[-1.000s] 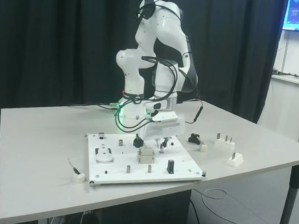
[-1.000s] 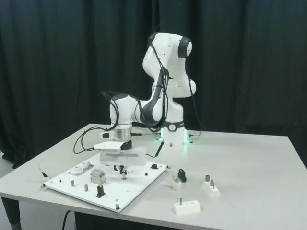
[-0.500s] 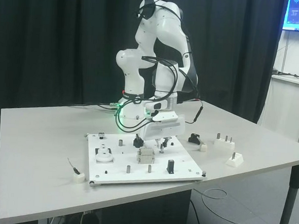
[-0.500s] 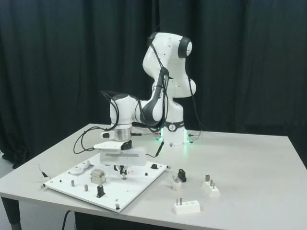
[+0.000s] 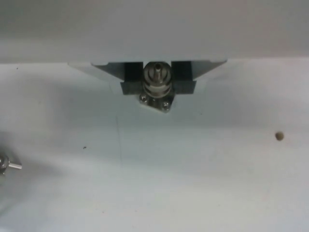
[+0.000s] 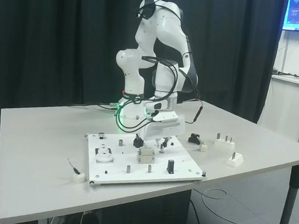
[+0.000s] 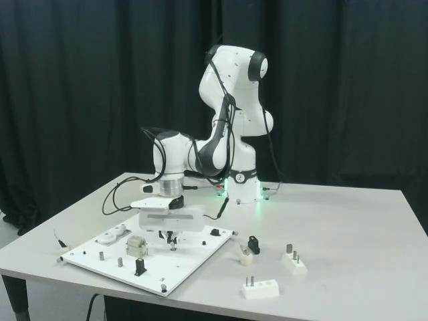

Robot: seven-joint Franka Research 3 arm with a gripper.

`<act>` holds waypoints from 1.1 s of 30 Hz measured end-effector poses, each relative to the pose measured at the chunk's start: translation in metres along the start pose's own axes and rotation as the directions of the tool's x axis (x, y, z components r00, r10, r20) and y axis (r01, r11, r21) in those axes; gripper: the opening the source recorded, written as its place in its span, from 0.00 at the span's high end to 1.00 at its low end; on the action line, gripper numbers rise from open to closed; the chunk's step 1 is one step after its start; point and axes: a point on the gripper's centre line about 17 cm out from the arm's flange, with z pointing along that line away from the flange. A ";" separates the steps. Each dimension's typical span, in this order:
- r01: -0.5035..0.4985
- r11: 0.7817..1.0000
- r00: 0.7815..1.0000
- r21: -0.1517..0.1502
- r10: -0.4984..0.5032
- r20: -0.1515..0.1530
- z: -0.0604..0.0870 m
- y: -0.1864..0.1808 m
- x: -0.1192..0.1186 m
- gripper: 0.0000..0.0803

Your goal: Insert BNC.

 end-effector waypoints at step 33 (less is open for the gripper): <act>0.015 1.000 1.000 0.000 -0.015 -0.002 0.000 -0.002 0.001 0.85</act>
